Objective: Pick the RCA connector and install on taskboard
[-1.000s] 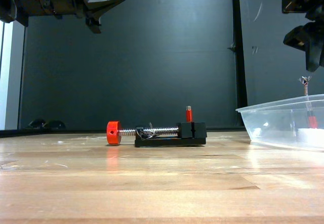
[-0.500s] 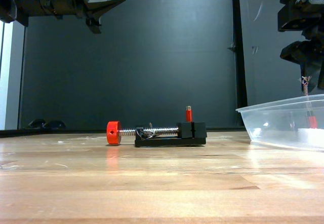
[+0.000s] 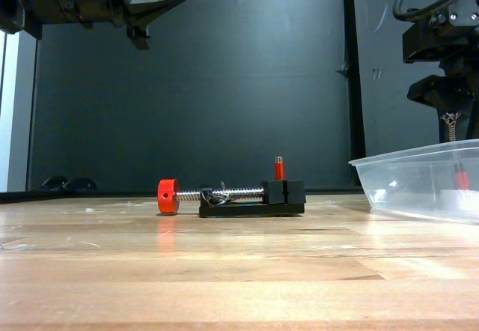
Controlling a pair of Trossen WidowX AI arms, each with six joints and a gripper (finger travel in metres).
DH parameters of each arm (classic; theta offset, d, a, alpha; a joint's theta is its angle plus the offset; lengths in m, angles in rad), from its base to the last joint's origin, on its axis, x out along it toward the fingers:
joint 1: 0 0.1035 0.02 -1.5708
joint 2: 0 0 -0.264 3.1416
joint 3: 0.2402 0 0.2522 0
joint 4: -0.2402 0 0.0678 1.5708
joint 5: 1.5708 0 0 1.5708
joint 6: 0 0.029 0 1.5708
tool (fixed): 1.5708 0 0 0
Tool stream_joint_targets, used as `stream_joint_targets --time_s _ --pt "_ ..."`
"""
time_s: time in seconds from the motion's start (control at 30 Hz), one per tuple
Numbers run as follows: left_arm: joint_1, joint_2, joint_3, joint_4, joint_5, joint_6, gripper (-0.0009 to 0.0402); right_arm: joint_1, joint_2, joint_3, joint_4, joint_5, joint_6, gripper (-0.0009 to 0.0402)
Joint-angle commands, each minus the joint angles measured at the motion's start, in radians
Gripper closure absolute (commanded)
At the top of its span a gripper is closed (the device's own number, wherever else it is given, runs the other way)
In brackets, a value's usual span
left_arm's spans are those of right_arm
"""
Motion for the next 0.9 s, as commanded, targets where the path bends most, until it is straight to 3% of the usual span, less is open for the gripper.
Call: stream_joint_targets --time_s 0.03,0.53,0.9 --pt "0.000 0.000 0.000 0.000 0.000 0.000 0.0393 -0.001 0.011 -0.013 0.020 0.000 -0.002 0.0242" --pt "0.000 0.000 0.000 0.000 0.000 0.000 0.0393 -0.004 0.050 -0.049 0.087 0.000 -0.010 0.0243" --pt "0.000 0.000 0.000 0.000 0.000 0.000 0.0393 -0.008 0.063 -0.053 0.103 0.000 -0.013 0.0266"
